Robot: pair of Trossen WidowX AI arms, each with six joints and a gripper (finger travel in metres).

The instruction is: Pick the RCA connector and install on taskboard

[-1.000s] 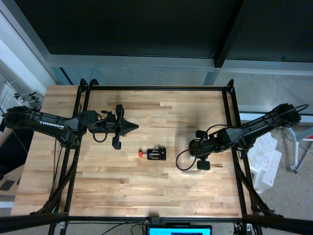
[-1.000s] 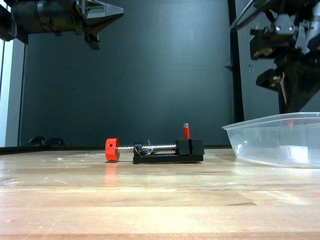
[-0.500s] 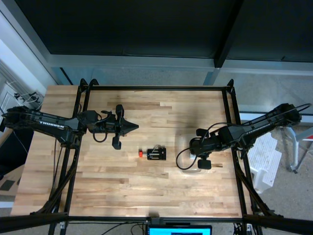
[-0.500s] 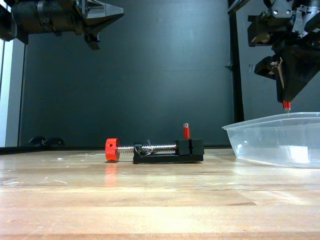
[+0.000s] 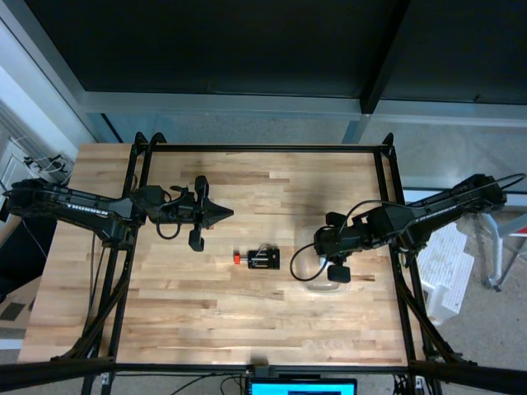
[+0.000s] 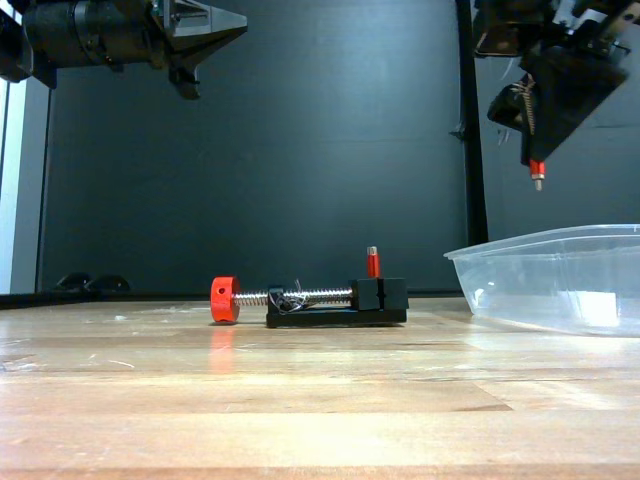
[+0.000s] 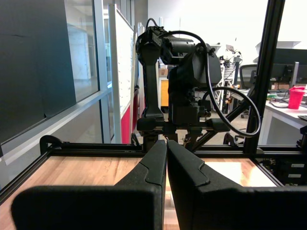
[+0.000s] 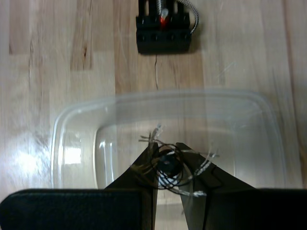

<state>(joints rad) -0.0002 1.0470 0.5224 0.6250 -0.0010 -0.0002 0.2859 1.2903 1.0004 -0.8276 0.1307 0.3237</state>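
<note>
while my left end effector point(image 6: 226, 20) hangs closed upper left, my right end effector point(image 6: 536, 158) clamps the connector point(image 6: 537, 176) over the tray point(image 6: 520, 268).

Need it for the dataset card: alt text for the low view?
The right hand hangs above the clear tray, gripping the RCA connector, its silvery tip pointing down. The taskboard sits on the wooden table at centre; the left hand hovers shut, high at left.

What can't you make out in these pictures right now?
High view: the RCA connector, hidden under the right gripper, which is shut on it above the clear tray.
Right wrist view: the taskboard, cut off by the frame edge.
Low view: the shut left gripper, parked high on the left, cut by the top edge.
High view: the taskboard's top detail, too small.
</note>
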